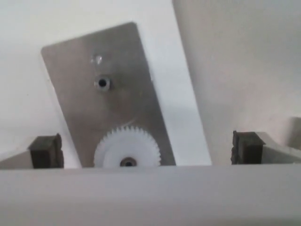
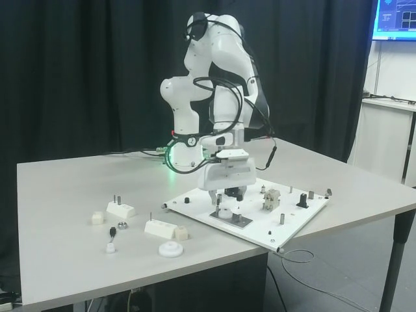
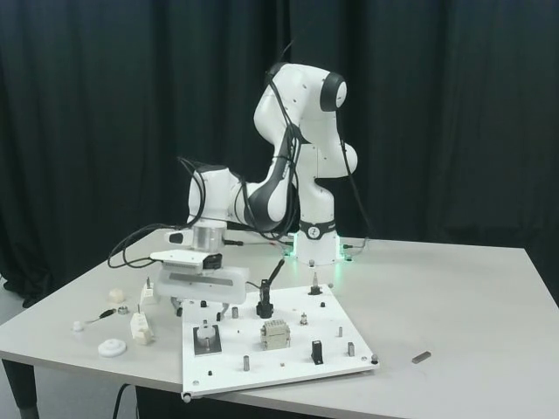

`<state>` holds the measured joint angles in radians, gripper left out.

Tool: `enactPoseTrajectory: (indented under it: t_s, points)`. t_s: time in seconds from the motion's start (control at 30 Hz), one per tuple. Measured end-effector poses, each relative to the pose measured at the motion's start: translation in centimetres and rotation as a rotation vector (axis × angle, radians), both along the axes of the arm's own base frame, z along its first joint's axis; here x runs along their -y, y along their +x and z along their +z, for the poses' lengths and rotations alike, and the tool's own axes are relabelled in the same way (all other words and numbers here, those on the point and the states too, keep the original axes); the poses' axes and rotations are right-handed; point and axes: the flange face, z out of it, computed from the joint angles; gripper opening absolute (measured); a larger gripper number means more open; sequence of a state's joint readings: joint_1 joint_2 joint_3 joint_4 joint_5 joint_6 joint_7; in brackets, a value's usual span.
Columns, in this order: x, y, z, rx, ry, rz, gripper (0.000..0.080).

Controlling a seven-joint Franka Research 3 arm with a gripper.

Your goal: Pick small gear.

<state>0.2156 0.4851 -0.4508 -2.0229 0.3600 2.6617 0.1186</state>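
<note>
Beneath the wrist camera, a grey metal plate (image 1: 106, 94) is seen lying on a white board (image 1: 188, 117). A small white gear (image 1: 127, 148) is seated on the plate, with a dark hole at its hub, and a bare peg (image 1: 102, 83) stands farther along the same plate. The gripper (image 1: 146, 149) is held open, with one black fingertip (image 1: 46, 151) well to one side of the gear and the other well to the opposite side; the gear is touched by neither.

From the first room view, the white arm (image 2: 211, 71) is seen bent over the white board (image 2: 299, 221), which lies near the table's front edge toward its right corner. The gripper (image 2: 226, 192) hangs just above the small gear (image 2: 223, 212), which sits on the metal plate (image 2: 242, 221) close to the board's front edge. Several black and grey fixtures stand across the rest of the board. On the bare grey table (image 2: 58, 195), toward the front left corner, white blocks (image 2: 121, 209) and a larger white gear (image 2: 170, 249) are scattered.

From the second room view, the gripper (image 3: 203, 304) is shown above the board's (image 3: 288, 367) left side, with the small gear (image 3: 206, 332) directly below it on the plate (image 3: 206, 347). A larger white gear (image 3: 112, 347) lies on the table (image 3: 454, 297) beside the board's left edge, near the table's front edge. A green light glows at the arm's base (image 3: 315, 247), near the table's back edge.
</note>
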Motion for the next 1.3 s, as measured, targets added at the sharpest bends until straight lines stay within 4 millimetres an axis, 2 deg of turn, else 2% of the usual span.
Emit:
enactPoseTrajectory:
  t_s: [0.57, 1.07, 1.3]
  points:
    - [1.3, 0.6, 3.3, -0.008, -0.001, 0.013, 0.08]
    - [5.7, 0.9, 6.6, -0.028, -0.064, -0.007, 0.08]
    - [7.0, 1.1, 7.8, -0.077, -0.09, 0.065, 0.08]
